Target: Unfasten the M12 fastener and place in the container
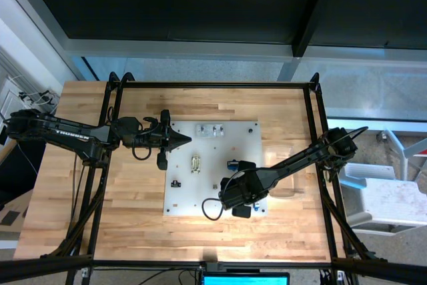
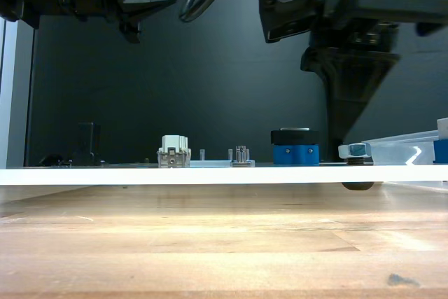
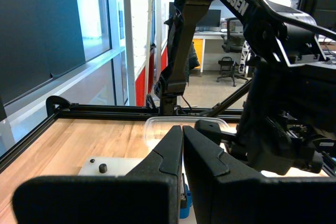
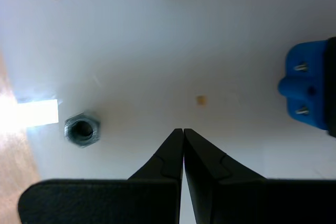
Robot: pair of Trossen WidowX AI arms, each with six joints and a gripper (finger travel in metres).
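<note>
The small silver nut [image 4: 82,129] sits on the white board [image 4: 131,40], off to one side of my right gripper [image 4: 183,129]. That gripper points down at the board, shut with nothing between its fingers. From table height the nut [image 2: 357,150] rests on top of its black stud, just right of the right gripper [image 2: 341,143]. My right arm hides the nut in the high view. The clear container [image 1: 285,165] lies just past the board's right edge, with nothing in the part that shows. My left gripper [image 1: 187,139] hovers shut above the board's far left corner.
A blue block with a black cap [image 2: 295,148] stands on the board left of the nut. A silver connector [image 1: 195,163] and small fittings [image 1: 176,183] sit mid-board. A black frame [image 1: 313,91] rims the wooden table.
</note>
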